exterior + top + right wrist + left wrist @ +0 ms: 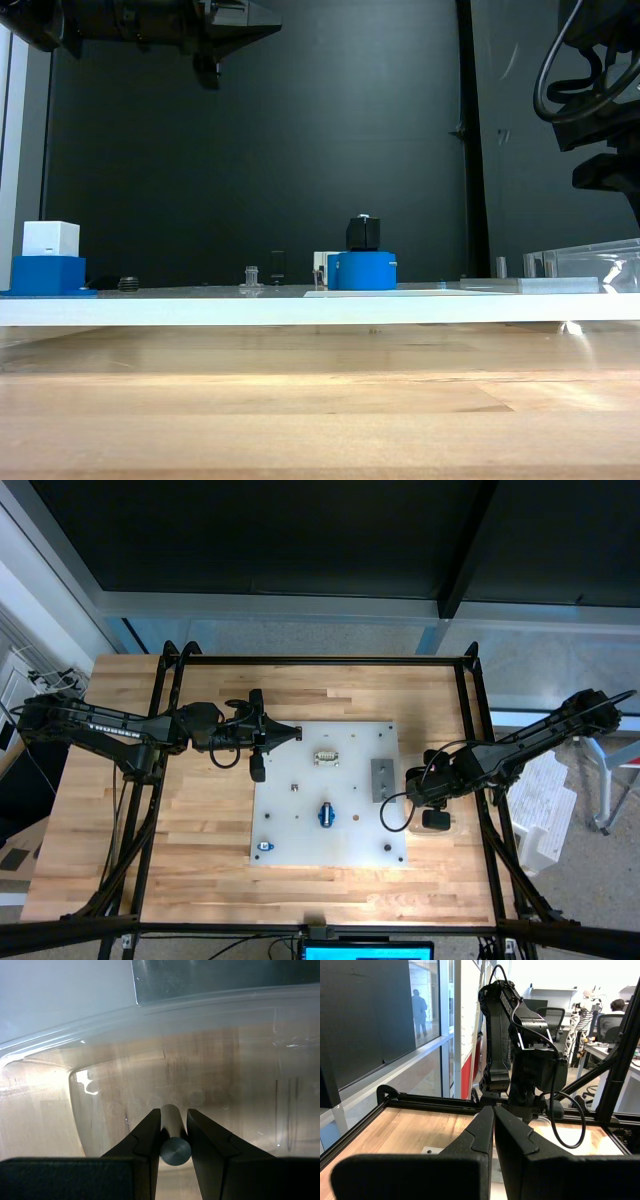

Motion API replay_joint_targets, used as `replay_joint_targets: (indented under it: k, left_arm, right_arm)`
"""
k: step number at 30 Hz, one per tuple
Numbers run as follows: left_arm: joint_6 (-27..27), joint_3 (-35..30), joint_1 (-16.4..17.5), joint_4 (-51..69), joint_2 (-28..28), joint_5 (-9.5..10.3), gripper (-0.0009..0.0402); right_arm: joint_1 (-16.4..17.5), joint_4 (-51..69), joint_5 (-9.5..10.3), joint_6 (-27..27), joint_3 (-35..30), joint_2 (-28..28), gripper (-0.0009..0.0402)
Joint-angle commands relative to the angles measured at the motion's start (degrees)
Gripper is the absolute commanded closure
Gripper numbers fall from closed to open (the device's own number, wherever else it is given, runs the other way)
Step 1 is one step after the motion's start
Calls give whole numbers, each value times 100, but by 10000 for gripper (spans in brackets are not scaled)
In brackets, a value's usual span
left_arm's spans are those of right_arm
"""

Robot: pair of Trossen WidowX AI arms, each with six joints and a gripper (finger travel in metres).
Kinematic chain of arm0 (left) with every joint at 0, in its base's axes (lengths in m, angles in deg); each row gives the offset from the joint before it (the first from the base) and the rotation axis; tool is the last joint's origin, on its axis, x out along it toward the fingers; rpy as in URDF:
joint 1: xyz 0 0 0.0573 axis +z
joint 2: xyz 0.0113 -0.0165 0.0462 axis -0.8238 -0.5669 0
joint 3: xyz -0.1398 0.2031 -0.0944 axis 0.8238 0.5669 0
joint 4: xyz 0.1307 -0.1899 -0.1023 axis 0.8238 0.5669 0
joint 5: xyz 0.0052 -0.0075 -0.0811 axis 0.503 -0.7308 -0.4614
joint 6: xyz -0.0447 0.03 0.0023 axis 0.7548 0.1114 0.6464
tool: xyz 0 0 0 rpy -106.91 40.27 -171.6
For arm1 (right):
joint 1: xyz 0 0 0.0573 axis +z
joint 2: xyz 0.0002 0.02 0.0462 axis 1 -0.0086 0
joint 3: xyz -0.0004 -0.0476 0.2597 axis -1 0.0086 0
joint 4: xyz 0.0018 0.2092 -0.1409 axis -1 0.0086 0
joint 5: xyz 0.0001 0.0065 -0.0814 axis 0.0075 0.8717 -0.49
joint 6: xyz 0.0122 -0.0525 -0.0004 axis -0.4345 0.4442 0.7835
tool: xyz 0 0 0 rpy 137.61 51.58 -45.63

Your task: Pick the 16mm cylinder and install on the taskboard

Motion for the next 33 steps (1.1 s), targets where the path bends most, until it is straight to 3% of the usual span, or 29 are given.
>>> replay_joint_targets:
  k: [1, 15, 33]
  left_arm:
    - [0, -2, 2, -2, -2, -2, 392]
    - [-2, -2, 0, -2, -2, -2, 392]
    - [-2, -2, 2, 0, -2, 0, 392]
  right_arm:
    - [0, 87, -4, 0, -42, 0, 393]
    - [0, 286, -2, -63, -129, 11, 393]
    - [0, 1537, -9, -92, -1626, 11, 393]
